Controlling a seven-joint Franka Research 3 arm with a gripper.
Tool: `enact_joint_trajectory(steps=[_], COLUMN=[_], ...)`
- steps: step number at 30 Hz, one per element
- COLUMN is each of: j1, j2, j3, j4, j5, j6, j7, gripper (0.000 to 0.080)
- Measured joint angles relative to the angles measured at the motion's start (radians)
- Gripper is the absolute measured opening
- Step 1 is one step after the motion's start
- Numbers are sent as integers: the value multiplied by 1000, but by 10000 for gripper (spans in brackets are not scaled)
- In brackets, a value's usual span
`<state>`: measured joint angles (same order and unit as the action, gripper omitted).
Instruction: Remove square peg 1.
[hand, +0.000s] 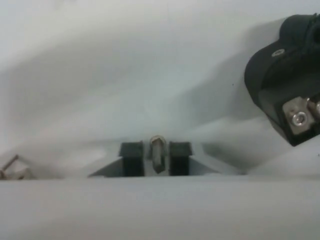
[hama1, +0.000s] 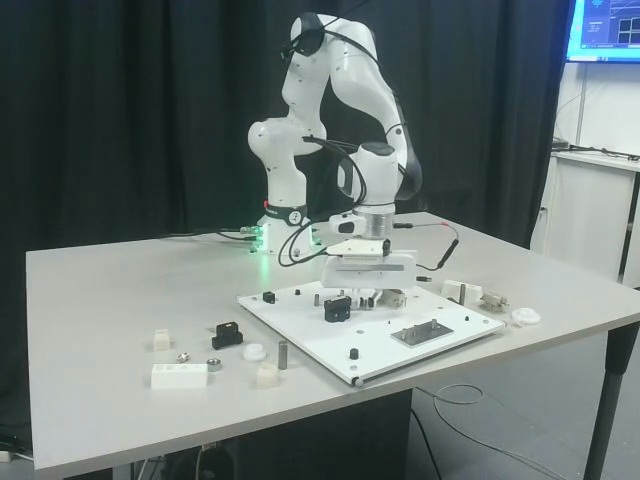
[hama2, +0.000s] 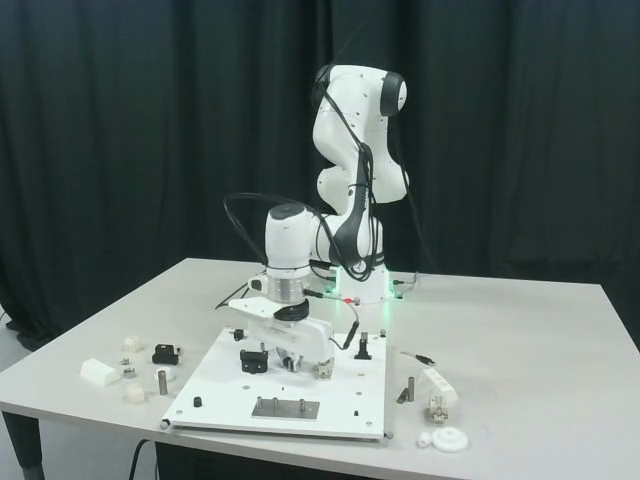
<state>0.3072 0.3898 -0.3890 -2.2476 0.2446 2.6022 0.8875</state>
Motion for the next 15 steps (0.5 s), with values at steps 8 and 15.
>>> enact_joint_trajectory(steps=[8,15], j1=[-3,-3], j2=[0,0], j3=[1,1], j4=[0,0], j5=[6,9], j6=[0,0], j7=[-15,-16], gripper=[85,44])
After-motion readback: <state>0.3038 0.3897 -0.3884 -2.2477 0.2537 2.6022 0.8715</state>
